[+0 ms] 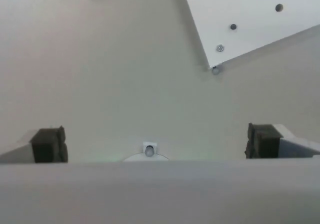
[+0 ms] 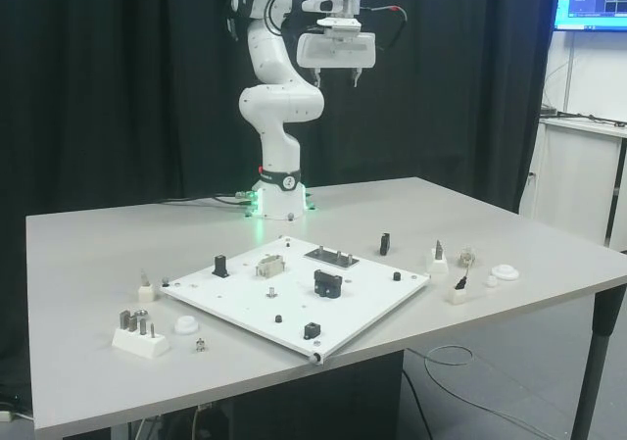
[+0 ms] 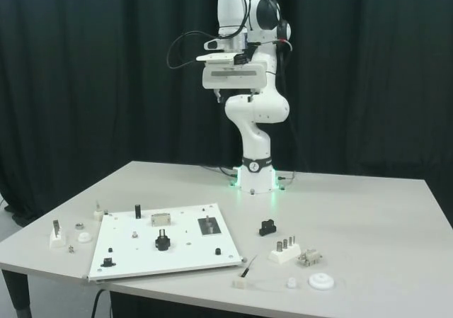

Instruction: Pick waterproof.

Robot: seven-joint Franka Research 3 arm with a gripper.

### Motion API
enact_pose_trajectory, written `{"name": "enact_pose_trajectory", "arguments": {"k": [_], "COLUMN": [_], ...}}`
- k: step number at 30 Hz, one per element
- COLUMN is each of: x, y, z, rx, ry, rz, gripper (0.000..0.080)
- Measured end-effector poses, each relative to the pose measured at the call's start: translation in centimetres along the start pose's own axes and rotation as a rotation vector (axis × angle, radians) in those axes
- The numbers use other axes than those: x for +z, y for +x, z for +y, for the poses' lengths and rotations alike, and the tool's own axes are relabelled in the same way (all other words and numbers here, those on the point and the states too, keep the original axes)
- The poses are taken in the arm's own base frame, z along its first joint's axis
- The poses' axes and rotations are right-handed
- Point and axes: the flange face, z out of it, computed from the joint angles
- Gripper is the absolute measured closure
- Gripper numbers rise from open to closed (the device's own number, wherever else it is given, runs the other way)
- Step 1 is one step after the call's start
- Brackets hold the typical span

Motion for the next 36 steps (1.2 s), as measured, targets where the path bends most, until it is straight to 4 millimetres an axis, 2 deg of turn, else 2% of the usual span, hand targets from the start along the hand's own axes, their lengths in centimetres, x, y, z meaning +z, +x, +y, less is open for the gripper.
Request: {"name": "enact_pose_trajectory", "arguments": {"k": [36], "x": [0.03], "y": [0.81], "z": [0.07], "rx": [0.081], "ry": [-0.004], "rz": [0.032], "gripper": [0.0003]}}
